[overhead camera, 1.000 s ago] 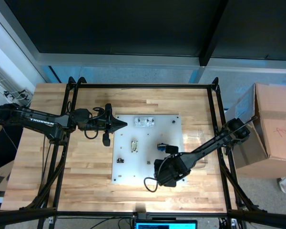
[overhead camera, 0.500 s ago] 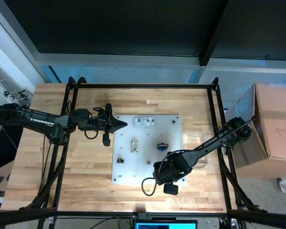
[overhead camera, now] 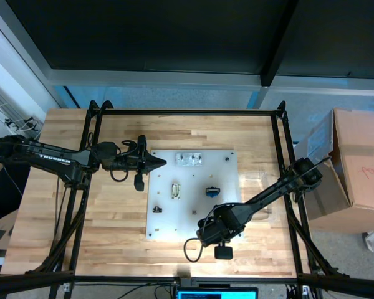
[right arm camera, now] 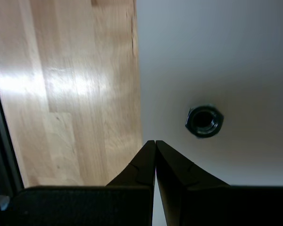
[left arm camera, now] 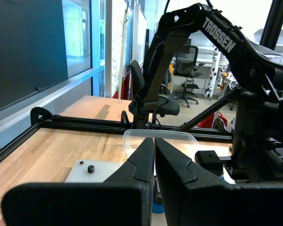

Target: Unfasten the M12 nut and place it in the container

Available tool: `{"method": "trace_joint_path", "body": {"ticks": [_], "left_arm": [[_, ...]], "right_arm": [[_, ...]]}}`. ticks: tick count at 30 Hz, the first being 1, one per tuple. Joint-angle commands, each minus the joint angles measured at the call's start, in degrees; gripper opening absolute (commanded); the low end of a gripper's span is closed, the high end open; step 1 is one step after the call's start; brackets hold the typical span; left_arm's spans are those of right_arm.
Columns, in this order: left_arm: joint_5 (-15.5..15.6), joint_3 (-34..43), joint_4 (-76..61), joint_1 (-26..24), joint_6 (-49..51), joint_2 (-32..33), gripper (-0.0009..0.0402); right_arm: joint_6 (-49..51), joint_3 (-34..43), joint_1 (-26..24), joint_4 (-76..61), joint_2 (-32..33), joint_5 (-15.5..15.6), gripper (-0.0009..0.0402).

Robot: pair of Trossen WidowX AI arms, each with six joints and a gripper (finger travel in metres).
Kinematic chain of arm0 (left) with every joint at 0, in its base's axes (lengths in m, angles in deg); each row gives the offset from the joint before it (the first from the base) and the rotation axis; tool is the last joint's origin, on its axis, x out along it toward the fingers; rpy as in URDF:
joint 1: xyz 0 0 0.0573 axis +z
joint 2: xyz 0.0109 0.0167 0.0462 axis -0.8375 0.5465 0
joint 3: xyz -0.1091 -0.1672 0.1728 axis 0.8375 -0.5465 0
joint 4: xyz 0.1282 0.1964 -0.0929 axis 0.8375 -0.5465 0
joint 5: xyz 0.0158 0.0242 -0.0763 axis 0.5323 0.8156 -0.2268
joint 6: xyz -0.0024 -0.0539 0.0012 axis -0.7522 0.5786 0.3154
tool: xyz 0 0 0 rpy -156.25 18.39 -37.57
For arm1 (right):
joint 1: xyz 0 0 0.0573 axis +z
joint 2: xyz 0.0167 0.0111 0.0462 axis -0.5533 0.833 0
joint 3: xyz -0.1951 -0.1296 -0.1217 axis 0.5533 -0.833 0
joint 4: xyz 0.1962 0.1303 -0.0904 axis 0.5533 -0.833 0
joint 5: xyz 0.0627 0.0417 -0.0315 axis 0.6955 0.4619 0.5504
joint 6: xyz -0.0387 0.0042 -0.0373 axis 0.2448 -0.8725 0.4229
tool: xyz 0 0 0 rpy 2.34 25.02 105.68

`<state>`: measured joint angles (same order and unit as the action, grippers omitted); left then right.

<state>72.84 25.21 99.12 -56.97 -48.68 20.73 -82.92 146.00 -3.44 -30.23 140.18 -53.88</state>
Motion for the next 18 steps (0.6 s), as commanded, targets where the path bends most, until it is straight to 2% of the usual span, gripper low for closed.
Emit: {"method": "trace_joint_path", "body": {"ticks": [1,4,5,7,8,9,10,14,18], "left_arm": [[0.0,0.0,0.0,0.0,0.0,0.0,0.0],[0.0,0.0,0.0,0.0,0.0,0.0,0.0],[0.0,0.0,0.0,0.0,0.0,0.0,0.0],[0.0,0.0,0.0,0.0,0.0,0.0,0.0],[0.0,0.0,0.0,0.0,0.0,0.0,0.0],[0.0,0.0,0.0,0.0,0.0,0.0,0.0],[0.0,0.0,0.0,0.0,0.0,0.0,0.0],[0.0,0.0,0.0,0.0,0.0,0.0,0.0],[0.0,0.0,0.2,0.0,0.0,0.0,0.0]], "right_arm": [[0.2,-0.8,-0.1,1.5,0.2,-0.1,0.0],[0.8,-0.9,-0.1,1.2,0.0,-2.6,0.0],[0.7,-0.9,-0.1,0.2,-0.3,-5.7,0.0],[-2.9,-0.8,-0.1,-3.8,-1.5,-15.8,0.0],[-4.3,-0.4,-0.1,-6.3,-1.8,-19.5,0.0],[-4.5,0.1,-0.1,-8.4,-2.1,-21.6,0.0],[-4.6,0.7,-0.1,-9.8,-2.5,-22.5,0.0],[-7.8,1.1,-0.1,-10.7,-3.5,-21.8,0.0],[-14.2,1.1,-0.2,-10.4,-4.2,-17.1,0.0]]}}
